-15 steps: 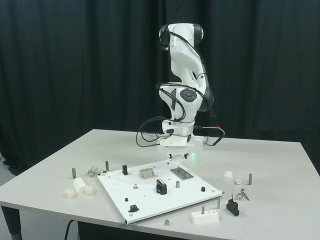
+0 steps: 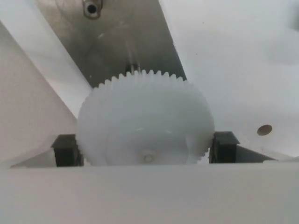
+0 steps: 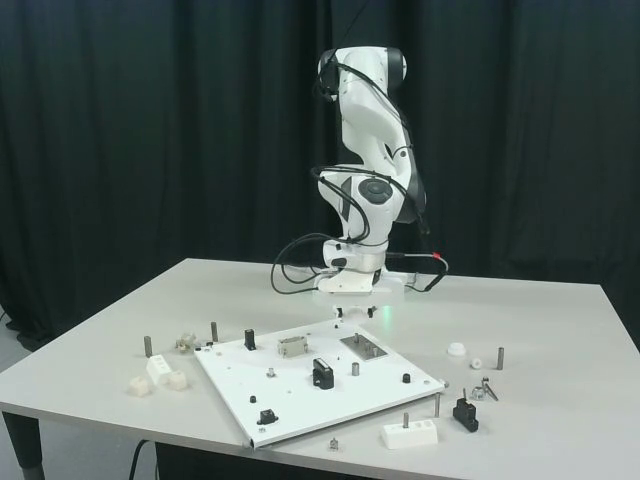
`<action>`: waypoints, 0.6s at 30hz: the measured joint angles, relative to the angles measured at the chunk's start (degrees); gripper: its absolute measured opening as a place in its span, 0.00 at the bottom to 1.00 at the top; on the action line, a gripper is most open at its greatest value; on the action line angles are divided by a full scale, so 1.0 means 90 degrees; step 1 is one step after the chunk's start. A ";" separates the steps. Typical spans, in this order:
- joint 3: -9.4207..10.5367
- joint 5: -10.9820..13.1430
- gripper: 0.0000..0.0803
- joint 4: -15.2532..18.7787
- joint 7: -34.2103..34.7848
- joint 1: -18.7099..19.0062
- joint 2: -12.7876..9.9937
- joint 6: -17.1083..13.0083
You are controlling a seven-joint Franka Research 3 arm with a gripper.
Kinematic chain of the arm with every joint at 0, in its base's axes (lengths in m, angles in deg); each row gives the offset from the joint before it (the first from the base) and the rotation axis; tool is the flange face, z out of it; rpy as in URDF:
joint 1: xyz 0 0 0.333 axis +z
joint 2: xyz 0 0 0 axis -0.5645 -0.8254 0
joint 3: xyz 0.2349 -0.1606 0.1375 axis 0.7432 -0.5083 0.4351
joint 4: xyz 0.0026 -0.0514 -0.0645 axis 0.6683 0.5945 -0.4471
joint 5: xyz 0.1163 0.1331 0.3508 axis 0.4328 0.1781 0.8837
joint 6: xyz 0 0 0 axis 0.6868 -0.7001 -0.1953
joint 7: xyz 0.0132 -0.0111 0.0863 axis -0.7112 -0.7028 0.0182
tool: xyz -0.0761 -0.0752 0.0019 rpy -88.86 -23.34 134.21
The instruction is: Place large gear.
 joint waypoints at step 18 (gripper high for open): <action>-0.0044 0.0000 0.74 0.0000 0.0000 -0.0001 -0.0013 -0.0109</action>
